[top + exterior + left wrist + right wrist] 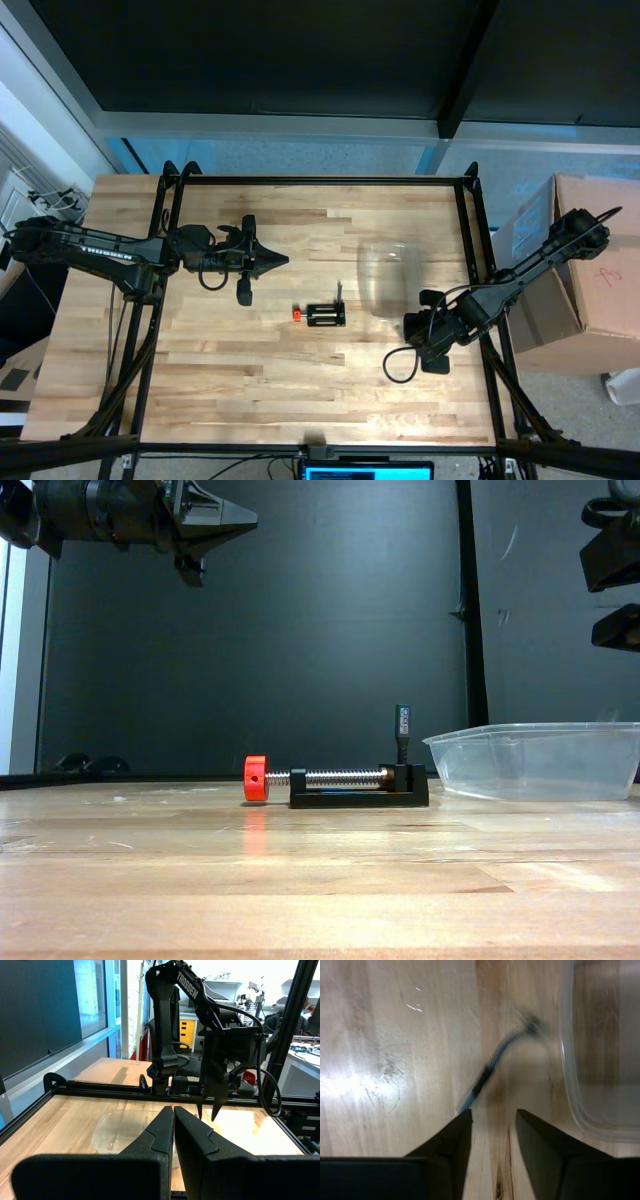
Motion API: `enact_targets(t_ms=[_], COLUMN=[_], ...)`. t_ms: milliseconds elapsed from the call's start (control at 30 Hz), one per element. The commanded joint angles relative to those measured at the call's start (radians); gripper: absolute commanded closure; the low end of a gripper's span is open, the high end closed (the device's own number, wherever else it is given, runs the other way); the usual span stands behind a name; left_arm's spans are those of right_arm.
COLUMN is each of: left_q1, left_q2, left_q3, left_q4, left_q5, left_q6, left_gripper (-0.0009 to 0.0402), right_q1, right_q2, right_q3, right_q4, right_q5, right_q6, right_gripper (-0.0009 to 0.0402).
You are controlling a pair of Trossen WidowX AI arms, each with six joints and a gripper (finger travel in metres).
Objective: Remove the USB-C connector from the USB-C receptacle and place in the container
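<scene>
The USB-C connector, small and dark, stands upright in its receptacle at the right end of a black clamp with a red knob; from above, the connector sits mid-table. The clear plastic container lies just right of it, also seen as container. My left gripper hovers high to the left of the clamp, shut with nothing in it, fingers pressed together. My right gripper points down at the wood beside the container's near edge, open and holding nothing.
A black frame rail runs around the wooden table. A cardboard box stands off the table's right side. A thin dark cord-like thing shows blurred on the wood below my right gripper. A cable loop hangs by the right arm.
</scene>
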Motion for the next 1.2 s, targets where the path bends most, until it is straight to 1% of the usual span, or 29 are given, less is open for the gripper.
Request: enact_targets(t_ms=[33, 167, 300, 567, 767, 900, 967, 1200], left_q1=[0.0, 0.0, 0.0, 0.0, 0.0, 0.0, 0.0, 0.0], left_q2=[0.0, 0.0, 0.0, 0.0, 0.0, 0.0, 0.0, 0.0], left_q3=[0.0, 0.0, 0.0, 0.0, 0.0, 0.0, 0.0, 0.0], left_q4=[0.0, 0.0, 0.0, 0.0, 0.0, 0.0, 0.0, 0.0], left_q5=[0.0, 0.0, 0.0, 0.0, 0.0, 0.0, 0.0, 0.0], left_q6=[0.0, 0.0, 0.0, 0.0, 0.0, 0.0, 0.0, 0.0], left_gripper=[0.0393, 0.0393, 0.0393, 0.0393, 0.0393, 0.0393, 0.0393, 0.0393], right_q1=[0.0, 0.0, 0.001, 0.002, 0.003, 0.003, 0.002, -0.039], right_q2=[0.001, 0.001, 0.001, 0.001, 0.021, 0.076, 0.111, 0.214], right_q3=[-0.006, -0.006, -0.006, -0.005, -0.001, -0.001, 0.001, 0.048], right_q4=[0.0, 0.0, 0.0, 0.012, 0.079, 0.112, 0.133, 0.134], right_q5=[0.001, 0.001, 0.0, -0.003, -0.056, -0.062, -0.056, 0.005], right_q6=[0.006, 0.008, 0.014, 0.037, 0.092, 0.148, 0.19, 0.341], right_gripper=[0.0213, 0.0174, 0.0152, 0.0151, 0.0151, 0.0151, 0.0151, 0.0151])
